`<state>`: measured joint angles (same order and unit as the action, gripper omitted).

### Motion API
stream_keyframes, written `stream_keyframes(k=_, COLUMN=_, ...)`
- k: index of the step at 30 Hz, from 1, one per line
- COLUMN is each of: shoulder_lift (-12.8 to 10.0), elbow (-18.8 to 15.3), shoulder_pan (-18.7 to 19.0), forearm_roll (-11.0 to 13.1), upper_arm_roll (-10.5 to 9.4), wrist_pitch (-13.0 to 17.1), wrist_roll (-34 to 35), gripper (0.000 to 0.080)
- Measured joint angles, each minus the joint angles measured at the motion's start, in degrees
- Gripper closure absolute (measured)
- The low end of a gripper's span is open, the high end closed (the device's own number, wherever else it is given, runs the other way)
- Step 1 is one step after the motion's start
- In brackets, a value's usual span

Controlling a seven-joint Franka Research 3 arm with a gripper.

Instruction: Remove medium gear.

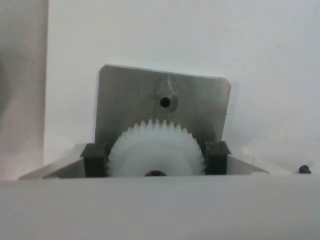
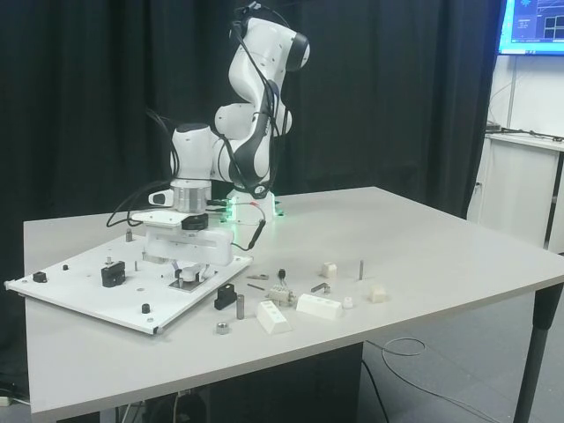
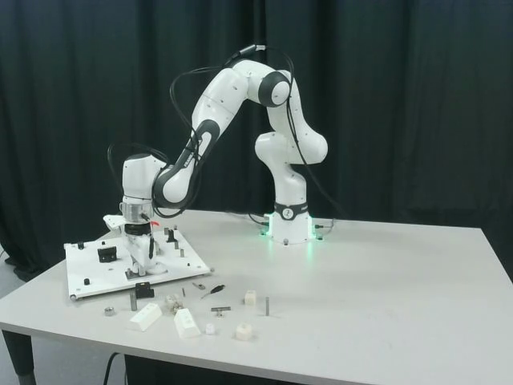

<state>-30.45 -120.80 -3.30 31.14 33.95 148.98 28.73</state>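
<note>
A white toothed medium gear (image 1: 156, 150) sits between my two black fingertips, and each fingertip (image 1: 95, 160) presses against its rim. My gripper (image 1: 156, 161) is shut on it. Behind the gear lies a grey metal plate (image 1: 130, 100) with a small hole (image 1: 165, 103). In the room views my gripper (image 2: 187, 271) (image 3: 138, 263) points straight down at that plate (image 2: 188, 285), which is at the near edge of the white board (image 2: 79, 286). The hand hides the gear in both room views. I cannot tell whether the gear touches the plate.
A black block (image 2: 112, 275) and small pegs stand on the white board (image 3: 88, 277). Loose on the grey table beside the board lie white blocks (image 2: 271, 317) (image 2: 319, 306), a black block (image 2: 225, 297), a nut (image 2: 221, 328) and an upright pin (image 2: 360, 268).
</note>
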Motion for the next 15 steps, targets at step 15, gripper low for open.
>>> stream_keyframes(k=15, shoulder_lift=0.5, elbow=0.9, shoulder_pan=-0.7, forearm_roll=0.5, upper_arm_roll=0.15, wrist_pitch=-2.5, wrist_roll=-1.1, gripper=0.0403)
